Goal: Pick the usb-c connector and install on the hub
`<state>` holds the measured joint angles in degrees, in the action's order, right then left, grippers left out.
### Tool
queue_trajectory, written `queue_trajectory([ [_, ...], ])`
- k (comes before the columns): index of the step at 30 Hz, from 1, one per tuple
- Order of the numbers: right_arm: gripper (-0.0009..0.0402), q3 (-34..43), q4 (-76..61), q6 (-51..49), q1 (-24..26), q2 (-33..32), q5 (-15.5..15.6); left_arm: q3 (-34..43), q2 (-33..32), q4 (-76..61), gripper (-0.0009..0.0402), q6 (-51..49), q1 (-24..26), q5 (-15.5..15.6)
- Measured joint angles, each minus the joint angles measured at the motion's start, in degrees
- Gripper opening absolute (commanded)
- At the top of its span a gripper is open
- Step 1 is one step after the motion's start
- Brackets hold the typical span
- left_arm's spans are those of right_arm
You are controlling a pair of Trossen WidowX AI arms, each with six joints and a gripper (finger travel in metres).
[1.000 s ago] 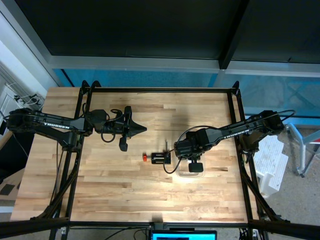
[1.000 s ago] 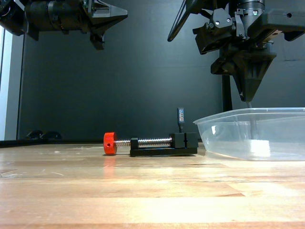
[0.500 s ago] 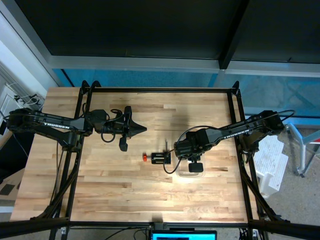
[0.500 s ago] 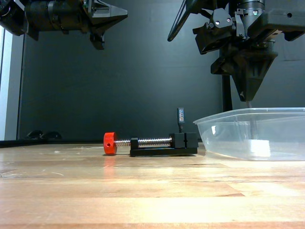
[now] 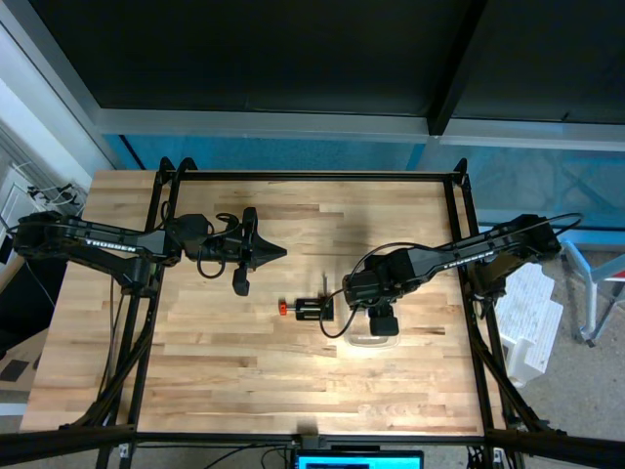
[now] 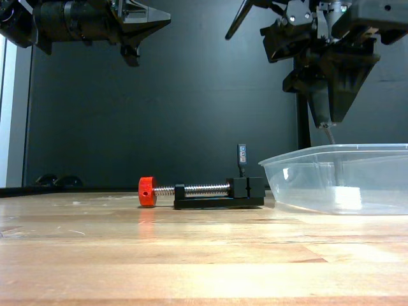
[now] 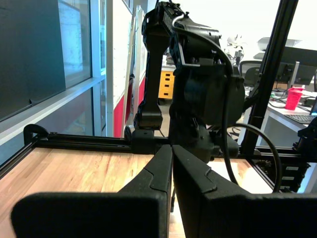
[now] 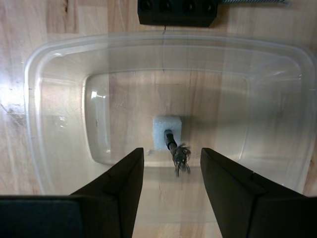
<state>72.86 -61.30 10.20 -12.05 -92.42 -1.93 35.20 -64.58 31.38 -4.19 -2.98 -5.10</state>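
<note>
Fingers (image 8: pixel 119 183) of my right gripper (image 8: pixel 172 149) stand spread wide, grasping nothing, as it hangs pointing straight down over a clear plastic tub (image 8: pixel 59 124) on the wooden table (image 5: pixel 244 371). The usb-c connector (image 8: pixel 167 131) lies free on the floor of that tub, a small white block with a short cable stub standing up from it. The stub's frayed end rises toward the gap between my fingers, and the wrist view shows neither finger touching it. From table height, the right gripper (image 6: pixel 325 121) is above the tub's rim, and the thin stub runs from just under its tip down to the connector (image 6: pixel 344 196) inside the tub (image 6: pixel 299 178).

Just beside the tub sits a black screw clamp (image 6: pixel 217 194) with a red knob (image 6: pixel 147 191) at the end away from the tub. A small upright piece (image 6: pixel 241 155) stands in the clamp; I cannot tell what it is. From above, the clamp (image 5: pixel 311 309) lies near the table's middle, between my two arms, with the tub (image 5: pixel 371 344) on its right.

My left gripper (image 5: pixel 283 252) is held high and level, well apart from the clamp and the tub, pointing across the table toward my right arm. Its fingers (image 7: pixel 156 171) are clenched together on nothing, as the left wrist view shows. In the low view, the left gripper (image 6: pixel 167 20) is far above the table (image 6: pixel 191 255).
</note>
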Motion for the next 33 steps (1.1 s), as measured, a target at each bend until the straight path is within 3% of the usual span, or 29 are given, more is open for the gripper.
queue_trajectory([
  [8,0.0184,-0.20,-1.07,0.02,-0.07,3.45,-0.22,0.00,0.00,0.00,0.0000,-0.02,0.00,0.00],
  [14,0.0184,-2.78,-1.03,-0.04,-0.09,6.32,-3.02,-0.02,0.00,0.00,0.0000,0.00,0.00,0.00],
  [33,0.0184,-3.17,-0.37,0.00,-0.22,6.67,-2.99,-0.02,0.00,0.00,0.0000,0.00,0.00,0.00],
])
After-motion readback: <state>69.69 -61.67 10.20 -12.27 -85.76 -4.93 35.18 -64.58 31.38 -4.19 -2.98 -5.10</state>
